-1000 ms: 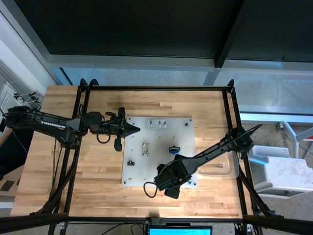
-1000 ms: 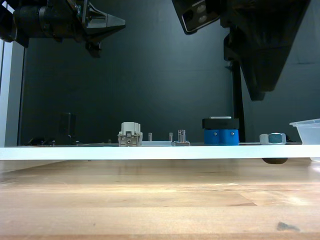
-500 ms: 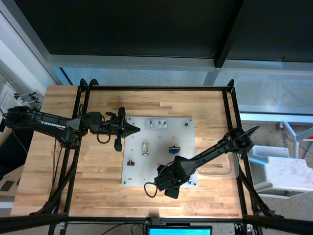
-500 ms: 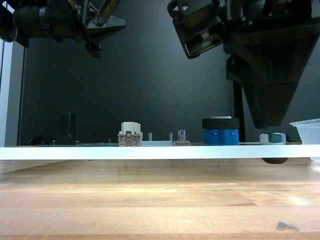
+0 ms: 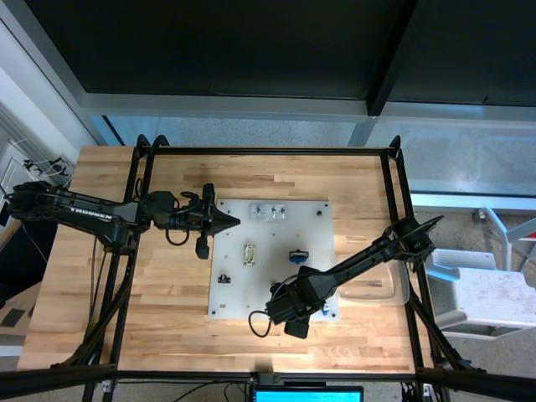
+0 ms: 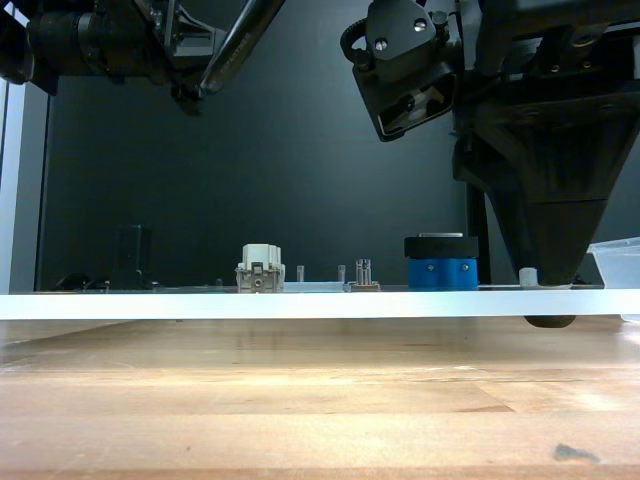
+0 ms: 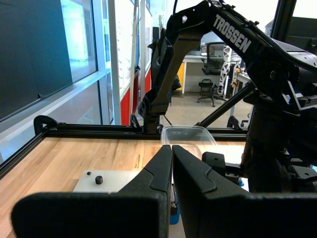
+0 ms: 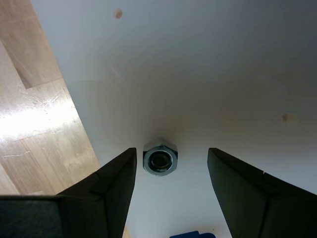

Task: Unfasten the M12 fastener and place in the container

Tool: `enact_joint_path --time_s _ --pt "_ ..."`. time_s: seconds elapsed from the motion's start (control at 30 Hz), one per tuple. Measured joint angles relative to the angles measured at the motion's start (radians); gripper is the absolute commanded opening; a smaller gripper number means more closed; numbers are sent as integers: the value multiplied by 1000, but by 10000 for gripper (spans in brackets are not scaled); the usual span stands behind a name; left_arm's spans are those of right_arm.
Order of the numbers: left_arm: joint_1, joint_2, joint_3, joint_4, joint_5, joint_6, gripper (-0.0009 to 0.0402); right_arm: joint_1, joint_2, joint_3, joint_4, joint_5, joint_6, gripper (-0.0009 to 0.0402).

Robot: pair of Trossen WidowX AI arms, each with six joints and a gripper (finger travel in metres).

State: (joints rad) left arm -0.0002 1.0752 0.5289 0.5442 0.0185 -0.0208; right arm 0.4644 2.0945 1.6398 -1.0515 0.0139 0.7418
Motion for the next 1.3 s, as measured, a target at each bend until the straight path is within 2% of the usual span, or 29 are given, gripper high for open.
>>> enact_joint_path --time_s 0.23,0.47,1.03,1.17,1.3 --pt "0 0 0 0 0 0 0 -6 0 -3 13 0 0 138" --pt "0 0 0 0 0 0 0 -6 0 -3 16 -19 -3 84" --pt "0 0 0 0 0 0 0 -6 -1 -3 10 -18 -30 5" --pt "0 0 0 0 0 0 0 -6 -1 -3 10 -18 -109 0" --pt "0 0 0 0 0 0 0 -6 -1 -3 12 -18 -258 0"
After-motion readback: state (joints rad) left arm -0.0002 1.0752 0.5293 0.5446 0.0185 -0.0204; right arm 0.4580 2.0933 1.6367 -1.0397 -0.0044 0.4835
